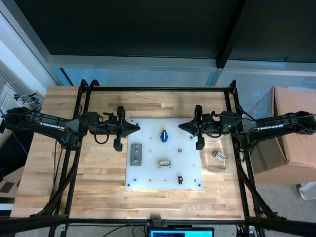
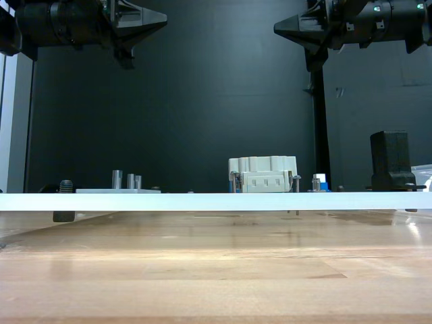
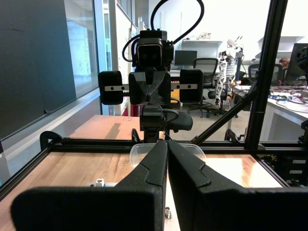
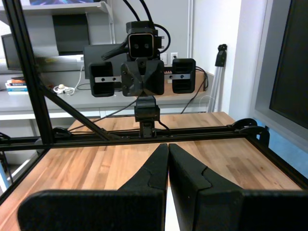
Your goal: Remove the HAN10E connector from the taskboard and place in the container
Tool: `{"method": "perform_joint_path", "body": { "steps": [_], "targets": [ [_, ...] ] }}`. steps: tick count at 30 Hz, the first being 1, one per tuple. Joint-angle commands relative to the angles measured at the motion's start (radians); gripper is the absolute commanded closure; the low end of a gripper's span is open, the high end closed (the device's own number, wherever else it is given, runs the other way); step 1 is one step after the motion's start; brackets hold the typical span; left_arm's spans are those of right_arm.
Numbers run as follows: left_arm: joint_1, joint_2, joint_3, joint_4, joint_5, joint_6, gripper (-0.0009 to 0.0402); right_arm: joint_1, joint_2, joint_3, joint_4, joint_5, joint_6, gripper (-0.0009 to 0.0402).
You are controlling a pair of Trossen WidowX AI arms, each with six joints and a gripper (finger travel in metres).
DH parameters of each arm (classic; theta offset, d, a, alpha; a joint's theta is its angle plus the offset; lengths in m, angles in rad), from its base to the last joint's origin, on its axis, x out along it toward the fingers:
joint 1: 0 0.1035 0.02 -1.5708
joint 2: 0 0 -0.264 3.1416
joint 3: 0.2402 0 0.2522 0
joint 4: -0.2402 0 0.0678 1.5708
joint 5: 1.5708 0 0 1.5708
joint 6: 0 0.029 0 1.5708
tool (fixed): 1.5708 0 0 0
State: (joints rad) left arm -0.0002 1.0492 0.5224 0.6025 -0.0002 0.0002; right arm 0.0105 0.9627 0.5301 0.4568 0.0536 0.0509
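Beige rectangular HAN10E connector (image 1: 165, 164) seated on white taskboard (image 1: 148, 175), long axis left-right, low and nearward of both raised tips; right end effector (image 1: 180, 126) slightly nearer than left end effector (image 1: 138, 127), both pinched together and empty, clear plastic container (image 1: 210, 167) on right arm's side.

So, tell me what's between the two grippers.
Only air, per low view. Left gripper and right gripper hang shut above the taskboard; HAN10E connector sits seated below.

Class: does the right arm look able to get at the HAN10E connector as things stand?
Probably yes: the HAN10E connector sits in its seat, nothing above it; the right end effector and left end effector hover shut, high over the board.
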Motion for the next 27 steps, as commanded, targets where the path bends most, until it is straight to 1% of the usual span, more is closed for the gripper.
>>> {"method": "perform_joint_path", "body": {
  "steps": [1,27],
  "targets": [
    [0.000,0.000,0.000,0.000,0.000,0.000,0.0393,0.000,0.000,0.000,0.000,-0.002,0.003,0.0394],
    [0.000,0.000,0.000,0.000,0.000,0.000,0.0393,0.001,0.000,0.000,0.001,-0.002,0.012,0.0393]
  ]
}}
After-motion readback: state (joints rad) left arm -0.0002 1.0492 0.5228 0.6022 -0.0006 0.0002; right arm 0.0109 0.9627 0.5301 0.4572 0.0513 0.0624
